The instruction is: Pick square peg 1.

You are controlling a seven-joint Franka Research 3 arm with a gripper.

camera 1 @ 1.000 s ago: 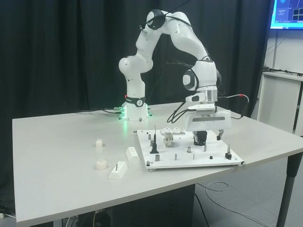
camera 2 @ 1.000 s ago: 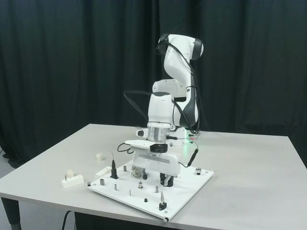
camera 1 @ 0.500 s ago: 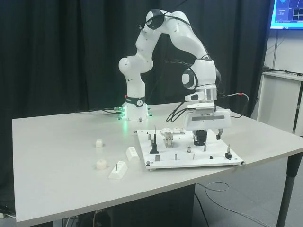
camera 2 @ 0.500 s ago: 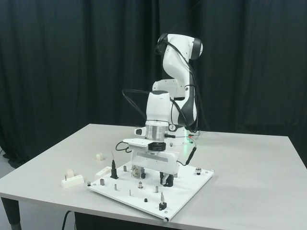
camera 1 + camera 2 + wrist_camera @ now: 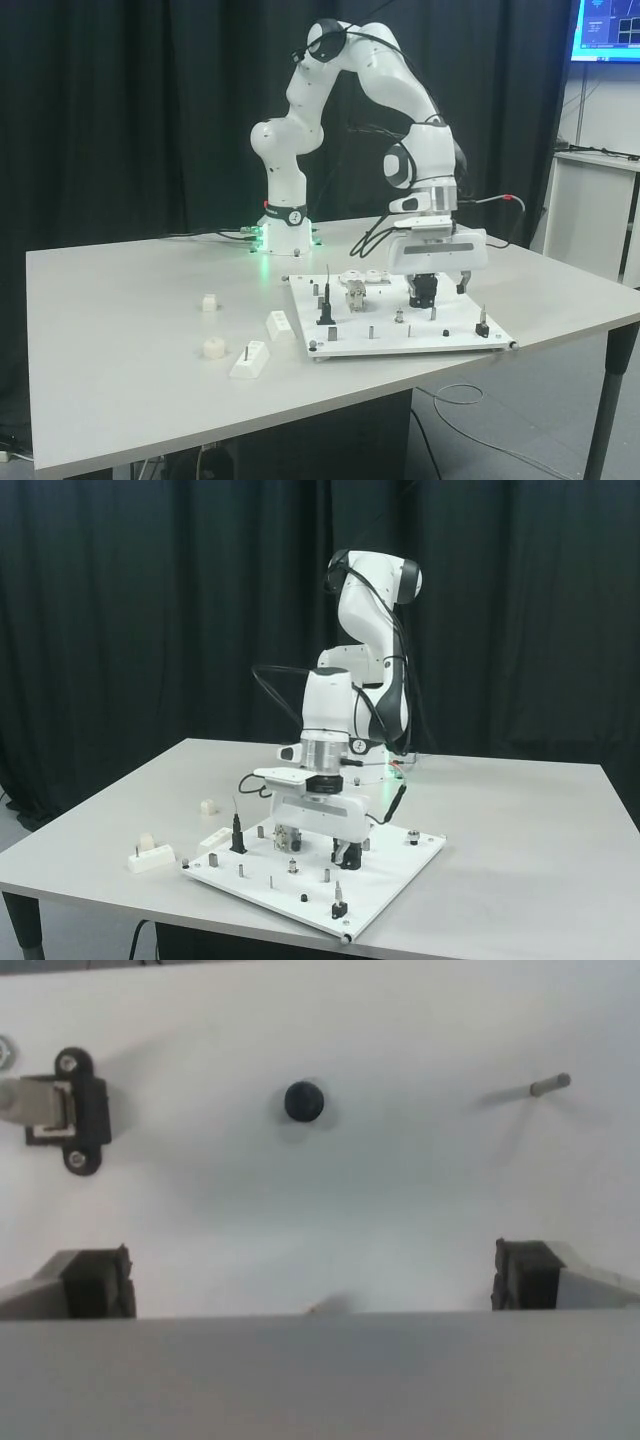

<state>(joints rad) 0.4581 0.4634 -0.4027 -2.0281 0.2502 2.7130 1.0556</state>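
Observation:
My gripper hangs low over the white board and is open, with nothing between its black fingertips. On the board below it in the wrist view are a black round knob, a thin grey pin and a black bracket holding a grey piece. In the room views the gripper is above the board's middle. Several small grey pegs stand along the board's front. I cannot tell which one is square peg 1.
A tall black holder with a needle stands at the board's left side, and a small black fixture at its front right corner. White blocks lie on the grey table left of the board. The arm's base glows green behind.
The hand has risen slightly and shifted a little across the board, toward the left in the second room view. The fingers stay open.

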